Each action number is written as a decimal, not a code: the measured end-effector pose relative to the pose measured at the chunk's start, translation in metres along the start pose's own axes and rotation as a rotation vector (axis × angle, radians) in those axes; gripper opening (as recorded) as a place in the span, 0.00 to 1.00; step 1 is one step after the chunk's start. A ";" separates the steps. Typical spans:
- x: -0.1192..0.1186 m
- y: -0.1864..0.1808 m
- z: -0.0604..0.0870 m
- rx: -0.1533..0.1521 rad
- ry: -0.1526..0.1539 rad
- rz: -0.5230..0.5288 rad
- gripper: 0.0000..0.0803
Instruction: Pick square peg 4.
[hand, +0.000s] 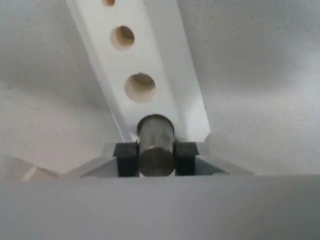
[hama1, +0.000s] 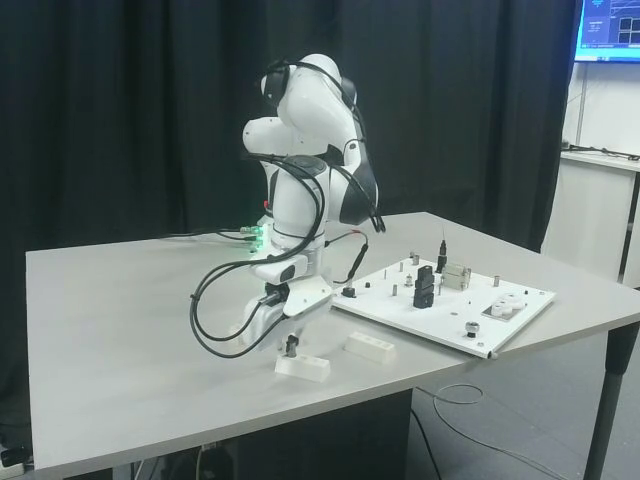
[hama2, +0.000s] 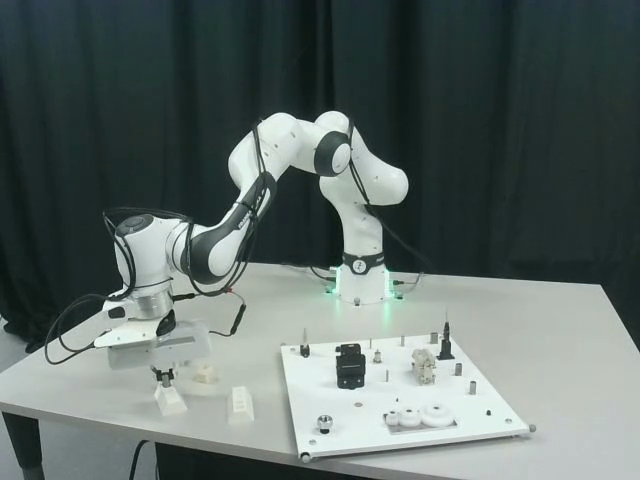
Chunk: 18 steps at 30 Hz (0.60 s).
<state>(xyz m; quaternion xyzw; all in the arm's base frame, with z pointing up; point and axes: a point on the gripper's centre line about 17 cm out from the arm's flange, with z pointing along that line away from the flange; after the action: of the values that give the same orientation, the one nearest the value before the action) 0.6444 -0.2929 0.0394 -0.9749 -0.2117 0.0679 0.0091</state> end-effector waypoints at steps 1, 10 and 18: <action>0.000 -0.001 -0.001 0.002 -0.001 -0.001 0.42; 0.000 -0.007 -0.013 0.026 -0.018 -0.007 0.19; -0.003 -0.012 -0.035 0.049 -0.047 -0.010 0.19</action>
<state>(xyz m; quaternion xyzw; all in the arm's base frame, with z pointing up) 0.6414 -0.2826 0.0747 -0.9715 -0.2149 0.0959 0.0282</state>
